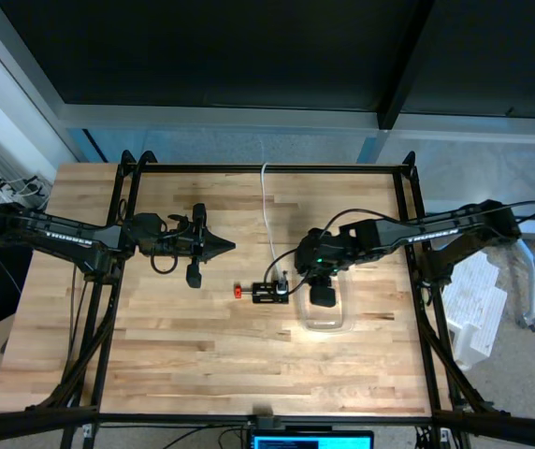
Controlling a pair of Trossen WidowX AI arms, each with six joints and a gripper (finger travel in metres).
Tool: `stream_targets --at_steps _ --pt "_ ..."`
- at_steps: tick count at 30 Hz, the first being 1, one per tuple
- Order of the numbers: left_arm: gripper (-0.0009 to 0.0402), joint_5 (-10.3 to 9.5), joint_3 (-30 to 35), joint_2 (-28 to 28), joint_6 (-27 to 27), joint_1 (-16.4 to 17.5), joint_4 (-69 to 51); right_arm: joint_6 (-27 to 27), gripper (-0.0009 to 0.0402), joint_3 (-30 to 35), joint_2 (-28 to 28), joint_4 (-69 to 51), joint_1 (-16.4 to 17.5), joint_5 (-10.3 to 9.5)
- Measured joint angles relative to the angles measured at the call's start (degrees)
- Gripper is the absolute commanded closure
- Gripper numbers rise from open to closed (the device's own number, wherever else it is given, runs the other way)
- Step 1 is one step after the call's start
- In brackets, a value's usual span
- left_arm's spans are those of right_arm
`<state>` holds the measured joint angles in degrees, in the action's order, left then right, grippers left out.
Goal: Remove the power plug from the receptacle and place in the container
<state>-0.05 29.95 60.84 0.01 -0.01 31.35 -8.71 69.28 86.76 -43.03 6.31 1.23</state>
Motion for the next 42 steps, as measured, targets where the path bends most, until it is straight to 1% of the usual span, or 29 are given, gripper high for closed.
stream_targets --at_steps 2,5,7,16,23,28,37,42 --pt "0.0393 0.0 0.0 0.0 0.0 0.0 0.0 -0.8 0.0193 1.2 1.9 -0.2 0.2 0.74" --pt "0.0393 0.0 0.0 0.0 0.0 0.0 0.0 -1.5 0.0167 3.0 4.7 -0.5 0.3 0.74" --pt "0.0393 0.0 0.0 0.0 0.0 0.0 0.0 -1.6 0.0159 4.1 6.1 -0.5 0.3 0.74" --pt "0.0393 0.0 0.0 0.0 0.0 0.0 0.0 -1.6 0.0157 8.5 12.5 -0.5 0.7 0.79" --pt "0.0393 0.0 0.0 0.0 0.0 0.0 0.0 -1.5 0.0159 9.1 15.6 -0.1 1.1 0.76" --pt "0.0393 0.0 0.0 0.0 0.0 0.0 0.0 -1.4 0.0183 9.1 16.5 0.7 1.4 0.76" --pt "0.0393 0.0 0.0 0.0 0.0 0.0 0.0 -1.3 0.0258 9.1 16.9 1.4 1.5 0.76" --pt "0.0393 0.0 0.0 0.0 0.0 0.0 0.0 -1.2 0.0293 9.1 16.8 1.6 1.5 0.83"
